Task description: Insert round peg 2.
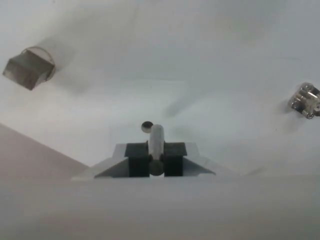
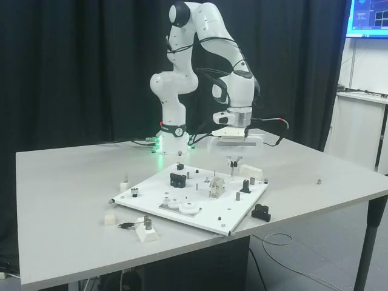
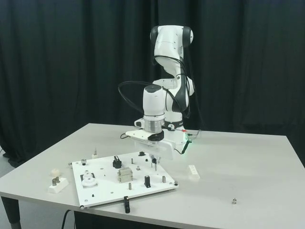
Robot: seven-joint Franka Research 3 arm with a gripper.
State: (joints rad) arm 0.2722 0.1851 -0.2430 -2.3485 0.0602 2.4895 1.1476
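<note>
- From where I stand, the gripper (image 2: pixel 233 161) hangs over the far part of the white board (image 3: pixel 107 191), its fingers (image 1: pixel 136 159) pinching the round peg (image 1: pixel 156 142) between them.
- The picking-up looks done; the peg is held upright, its tip clear of the board.
- What is left, I judge, is the lowering: a small dark hole (image 1: pixel 147 126) lies just beside the peg's tip, apparently the target, and nothing is seated in it yet.
- Only the wrist view shows that hole and how near the tip is; from either room camera the peg is too small to make out.
- The room views give what the wrist misses: the whole board on the grey bench (image 2: pixel 66 176), the white arm (image 3: pixel 164 102) bent over it, and a small white holder (image 3: pixel 57 184) off the board near the bench's edge.
- The wrist view also catches a grey block (image 1: pixel 29 67) and a metal fitting (image 1: pixel 305 100), well apart from the peg.
</note>
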